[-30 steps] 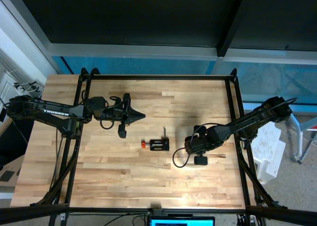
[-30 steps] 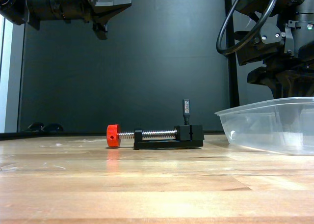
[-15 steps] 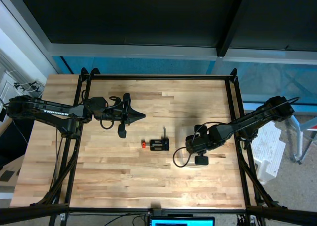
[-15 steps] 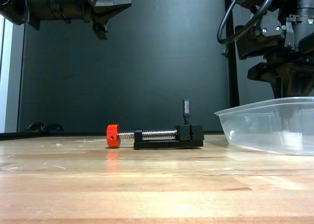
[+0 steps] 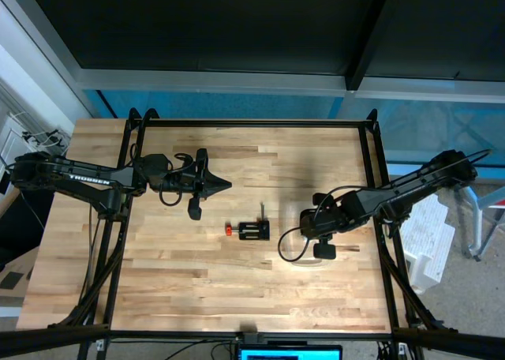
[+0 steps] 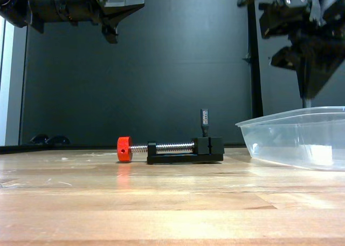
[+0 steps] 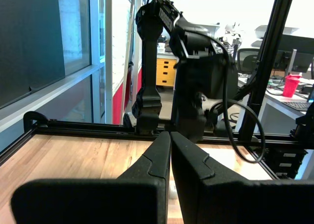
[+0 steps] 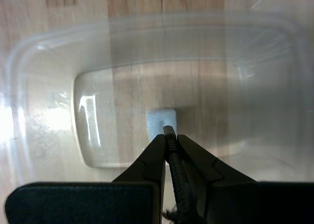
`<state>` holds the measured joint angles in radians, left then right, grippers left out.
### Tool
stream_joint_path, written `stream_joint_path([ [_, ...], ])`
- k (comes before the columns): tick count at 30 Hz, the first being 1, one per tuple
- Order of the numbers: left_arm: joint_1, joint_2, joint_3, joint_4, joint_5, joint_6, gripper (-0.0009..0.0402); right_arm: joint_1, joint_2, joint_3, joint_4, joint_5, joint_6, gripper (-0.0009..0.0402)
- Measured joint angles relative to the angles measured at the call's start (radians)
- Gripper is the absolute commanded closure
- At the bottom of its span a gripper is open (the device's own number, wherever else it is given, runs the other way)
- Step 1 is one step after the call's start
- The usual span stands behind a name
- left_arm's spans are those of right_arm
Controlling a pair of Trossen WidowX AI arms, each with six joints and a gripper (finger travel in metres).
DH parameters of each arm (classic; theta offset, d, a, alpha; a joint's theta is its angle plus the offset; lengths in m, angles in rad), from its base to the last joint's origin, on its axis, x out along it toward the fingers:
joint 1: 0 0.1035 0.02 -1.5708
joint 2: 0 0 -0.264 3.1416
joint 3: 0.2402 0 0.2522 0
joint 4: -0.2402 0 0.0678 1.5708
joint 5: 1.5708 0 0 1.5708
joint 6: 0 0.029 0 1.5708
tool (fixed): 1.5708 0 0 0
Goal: Pick the usb-c connector and install on the hub
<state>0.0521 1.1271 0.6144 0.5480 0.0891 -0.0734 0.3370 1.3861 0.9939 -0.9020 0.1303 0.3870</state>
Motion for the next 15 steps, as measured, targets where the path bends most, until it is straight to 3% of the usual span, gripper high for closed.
stream_joint_path([
  [8, 0.000, 0.000, 0.000, 0.000, 0.000, 0.000, 0.0393, -0.029, -0.006, 0.114, -0.123, 0.000, 0.000, 0.0393],
  [15, 0.000, 0.000, 0.000, 0.000, 0.000, 0.000, 0.0393, -0.036, -0.007, 0.130, -0.130, 0.000, 0.000, 0.0393],
])
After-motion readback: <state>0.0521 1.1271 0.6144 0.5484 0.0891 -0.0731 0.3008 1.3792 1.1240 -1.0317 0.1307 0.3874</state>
